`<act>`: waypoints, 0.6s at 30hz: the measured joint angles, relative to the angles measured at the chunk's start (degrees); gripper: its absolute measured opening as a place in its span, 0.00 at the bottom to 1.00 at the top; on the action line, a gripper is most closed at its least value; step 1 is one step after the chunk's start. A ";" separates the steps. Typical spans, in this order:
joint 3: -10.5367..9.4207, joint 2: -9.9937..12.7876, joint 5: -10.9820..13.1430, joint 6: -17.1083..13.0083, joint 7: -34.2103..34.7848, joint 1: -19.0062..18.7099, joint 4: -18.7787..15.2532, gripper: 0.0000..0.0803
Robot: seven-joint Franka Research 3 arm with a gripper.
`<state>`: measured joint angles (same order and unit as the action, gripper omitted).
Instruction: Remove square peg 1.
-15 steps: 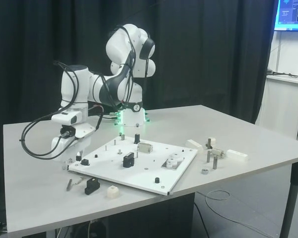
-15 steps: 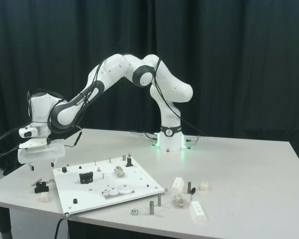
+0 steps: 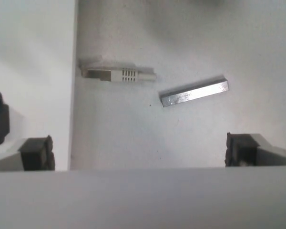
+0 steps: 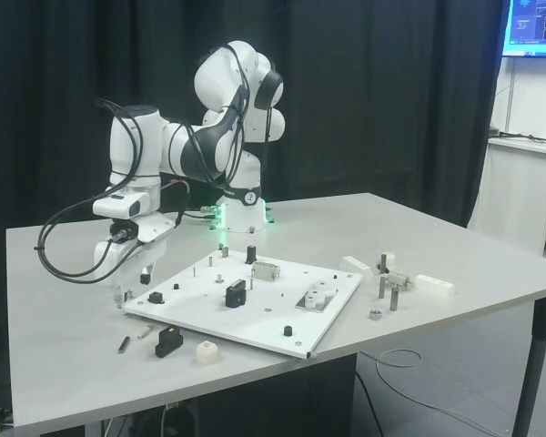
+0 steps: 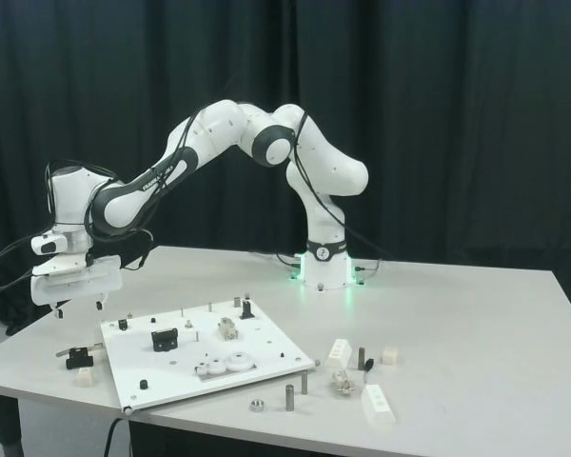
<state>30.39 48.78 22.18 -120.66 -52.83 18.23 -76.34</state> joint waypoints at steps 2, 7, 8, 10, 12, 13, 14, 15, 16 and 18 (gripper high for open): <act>0.06 0.00 0.00 0.19 0.00 0.00 0.15 1.00; 0.18 0.00 0.00 0.47 0.00 0.00 0.34 1.00; 0.19 0.00 0.00 0.47 0.00 0.00 0.36 1.00; 0.21 0.00 0.00 0.47 0.00 0.00 0.40 1.00; 0.22 0.00 0.00 0.47 0.01 0.00 0.42 1.00; 0.22 0.00 0.00 0.47 0.02 0.00 0.43 1.00; 0.22 0.00 0.02 0.47 0.02 0.00 0.44 1.00; 0.22 0.00 0.03 0.47 0.03 0.00 0.44 1.00; 0.22 0.00 0.05 0.47 0.03 0.00 0.44 1.00; 0.22 0.00 0.10 0.47 0.03 0.00 0.44 1.00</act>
